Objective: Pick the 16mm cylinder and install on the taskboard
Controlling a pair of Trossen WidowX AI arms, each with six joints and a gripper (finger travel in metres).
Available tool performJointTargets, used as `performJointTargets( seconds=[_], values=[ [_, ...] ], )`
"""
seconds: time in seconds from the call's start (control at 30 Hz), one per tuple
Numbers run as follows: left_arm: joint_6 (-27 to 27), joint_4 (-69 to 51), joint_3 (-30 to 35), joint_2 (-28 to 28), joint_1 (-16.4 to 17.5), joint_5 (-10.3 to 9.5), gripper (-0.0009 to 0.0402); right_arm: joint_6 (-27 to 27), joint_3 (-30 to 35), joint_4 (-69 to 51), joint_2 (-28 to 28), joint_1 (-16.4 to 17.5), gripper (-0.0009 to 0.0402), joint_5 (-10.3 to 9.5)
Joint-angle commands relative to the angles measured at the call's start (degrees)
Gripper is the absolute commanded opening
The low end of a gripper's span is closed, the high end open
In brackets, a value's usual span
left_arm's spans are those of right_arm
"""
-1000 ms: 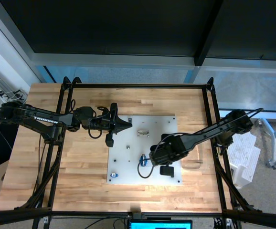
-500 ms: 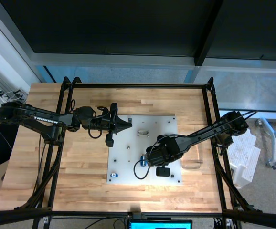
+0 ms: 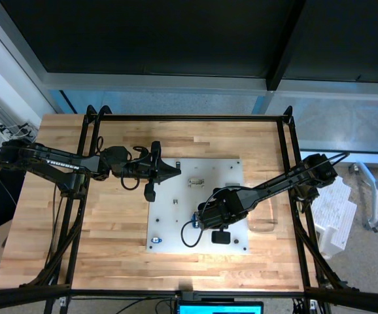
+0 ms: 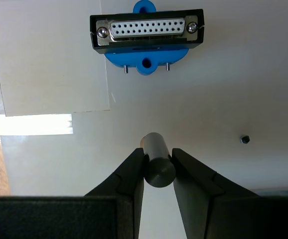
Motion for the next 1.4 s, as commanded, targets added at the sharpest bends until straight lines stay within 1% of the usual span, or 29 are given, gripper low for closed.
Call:
performJointTargets(
  seconds=[0.03, 0.4, 1.2, 1.4],
  values=[
    [0.0, 0.0, 0.0, 0.0, 0.0, 0.02, 0.0, 0.1, -0.3, 0.0, 0.0, 0.0, 0.0007, -0.09],
    [0.0, 0.0, 0.0, 0.0, 0.0, 0.02, 0.0, 0.5, -1.5, 1.0, 0.0, 0.0, 0.0007, -0.42],
    [0.0, 0.0, 0.0, 0.0, 0.0, 0.02, 0.0, 0.5, -2.8, 2.2, 0.0, 0.2, 0.0006, -0.46],
    [0.0, 0.0, 0.0, 0.0, 0.0, 0.02, 0.0, 0.4, -2.8, 2.1, 0.0, 0.3, -0.0001, -0.55]
  ],
)
